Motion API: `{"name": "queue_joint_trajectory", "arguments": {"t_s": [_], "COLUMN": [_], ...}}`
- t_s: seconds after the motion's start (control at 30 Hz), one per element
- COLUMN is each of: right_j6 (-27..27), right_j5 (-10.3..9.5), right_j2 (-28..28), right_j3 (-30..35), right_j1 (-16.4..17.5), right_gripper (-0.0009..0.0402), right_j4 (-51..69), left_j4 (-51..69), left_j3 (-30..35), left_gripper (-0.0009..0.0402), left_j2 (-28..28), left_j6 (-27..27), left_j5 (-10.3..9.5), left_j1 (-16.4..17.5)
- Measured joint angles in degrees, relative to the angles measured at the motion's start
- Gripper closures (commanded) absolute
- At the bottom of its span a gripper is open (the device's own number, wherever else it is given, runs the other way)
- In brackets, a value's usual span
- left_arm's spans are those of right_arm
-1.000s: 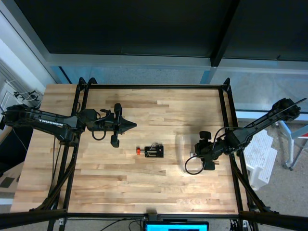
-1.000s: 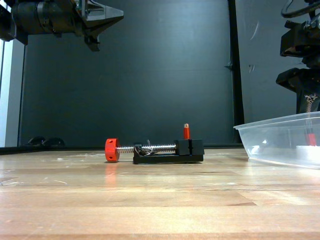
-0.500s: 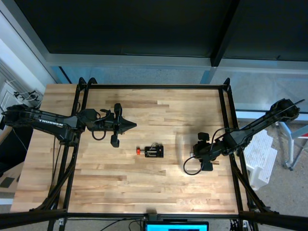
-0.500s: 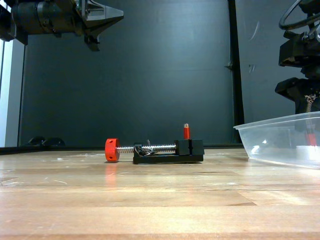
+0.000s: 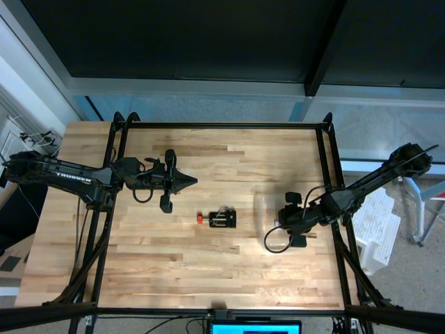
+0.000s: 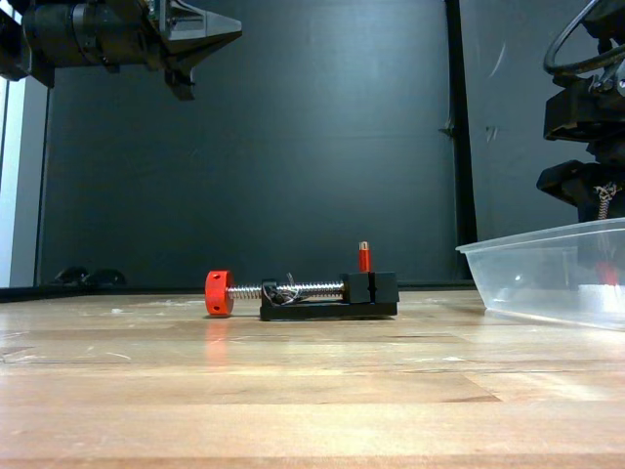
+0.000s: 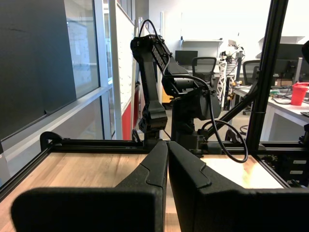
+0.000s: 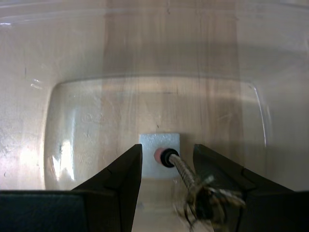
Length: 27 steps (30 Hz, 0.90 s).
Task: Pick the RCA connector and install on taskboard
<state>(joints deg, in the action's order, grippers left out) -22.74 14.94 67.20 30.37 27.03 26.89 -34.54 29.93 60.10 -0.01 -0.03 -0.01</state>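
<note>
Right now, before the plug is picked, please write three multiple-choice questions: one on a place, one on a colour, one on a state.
1. Where does the right hand hang? A) on bare wood B) over the clear tray C) outside the frame
2. What colour is the knob at the end of the taskboard? A) blue B) white C) red-orange
3. How are the fingers of the left hand? A) shut B) wide open C) gripping a plug

Answers: 1 B: its open fingers straddle the RCA connector in the tray. 2 C: the low view shows it. 3 A: parked high over the left side of the table, they touch, empty.
</note>
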Motion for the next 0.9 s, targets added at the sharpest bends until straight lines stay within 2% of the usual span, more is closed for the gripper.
{"name": "queue_joint_trajectory", "arguments": {"t_s": [0.47, 0.9], "right_j6": [-0.57, -0.76], "right_j5": [0.00, 0.00], "right_j2": [0.72, 0.72], "right_j3": [0.00, 0.00], "right_j1": [-0.04, -0.04], "right_gripper": [0.0280, 0.0347], "right_j4": [-0.17, -0.20], "left_j4": [0.00, 0.00], "left_j3": [0.00, 0.02], "left_gripper": [0.0393, 0.0393], "left_j2": [0.00, 0.00], "left_j6": [0.00, 0.00], "left_j5": [-0.02, -0.02], "left_j1": [0.00, 0.00]}}
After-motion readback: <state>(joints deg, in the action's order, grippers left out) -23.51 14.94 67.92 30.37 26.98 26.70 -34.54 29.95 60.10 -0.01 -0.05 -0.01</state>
